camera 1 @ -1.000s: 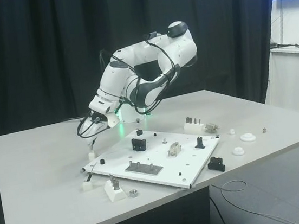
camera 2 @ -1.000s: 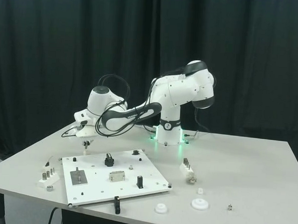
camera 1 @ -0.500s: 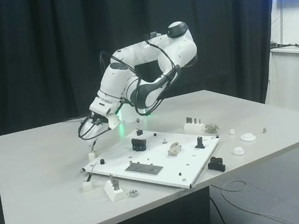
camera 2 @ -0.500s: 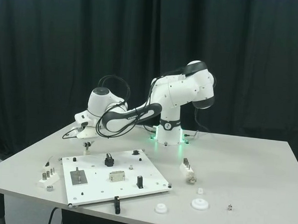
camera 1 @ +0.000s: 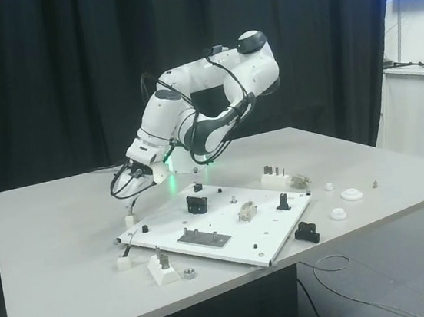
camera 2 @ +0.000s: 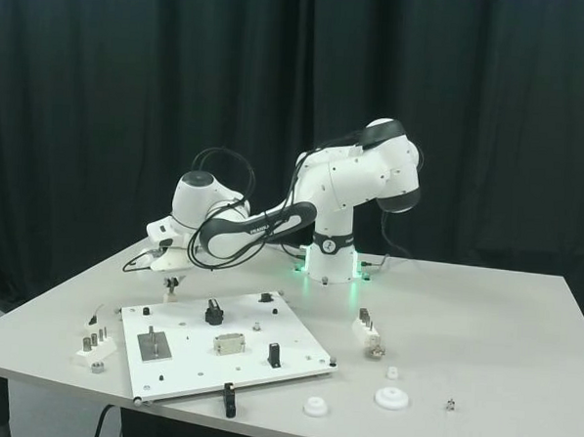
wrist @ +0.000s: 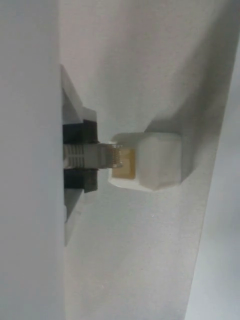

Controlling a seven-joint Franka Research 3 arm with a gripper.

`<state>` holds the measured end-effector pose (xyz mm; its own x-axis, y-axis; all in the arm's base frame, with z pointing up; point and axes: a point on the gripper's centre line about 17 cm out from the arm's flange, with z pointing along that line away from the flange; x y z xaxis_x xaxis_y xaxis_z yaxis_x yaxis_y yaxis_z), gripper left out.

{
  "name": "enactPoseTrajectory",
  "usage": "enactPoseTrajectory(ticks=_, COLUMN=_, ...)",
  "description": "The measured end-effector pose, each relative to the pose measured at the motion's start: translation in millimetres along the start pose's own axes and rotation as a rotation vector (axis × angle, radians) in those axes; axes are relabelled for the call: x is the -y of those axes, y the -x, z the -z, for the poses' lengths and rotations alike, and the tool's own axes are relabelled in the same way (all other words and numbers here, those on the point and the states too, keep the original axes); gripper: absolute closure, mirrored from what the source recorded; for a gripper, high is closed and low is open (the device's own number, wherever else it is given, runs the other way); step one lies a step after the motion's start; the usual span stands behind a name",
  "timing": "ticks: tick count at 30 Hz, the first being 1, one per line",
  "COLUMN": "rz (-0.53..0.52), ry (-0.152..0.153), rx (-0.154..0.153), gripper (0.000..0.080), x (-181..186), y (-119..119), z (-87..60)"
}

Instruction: Place Ethernet.

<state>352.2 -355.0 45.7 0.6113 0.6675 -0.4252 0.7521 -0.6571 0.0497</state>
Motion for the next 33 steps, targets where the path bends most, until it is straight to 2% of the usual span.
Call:
enactPoseTrajectory(ticks=23, rz=-0.024, ry=0.014, rx=-0.003, gripper=0.0703, x=-7.0, y=-1.3, z=5.9)
enactPoseTrajectory(ticks=33, rz=-0.036, ry=0.009, rx=-0.009, gripper=0.0703, x=-6.4, y=-4.3, z=5.8)
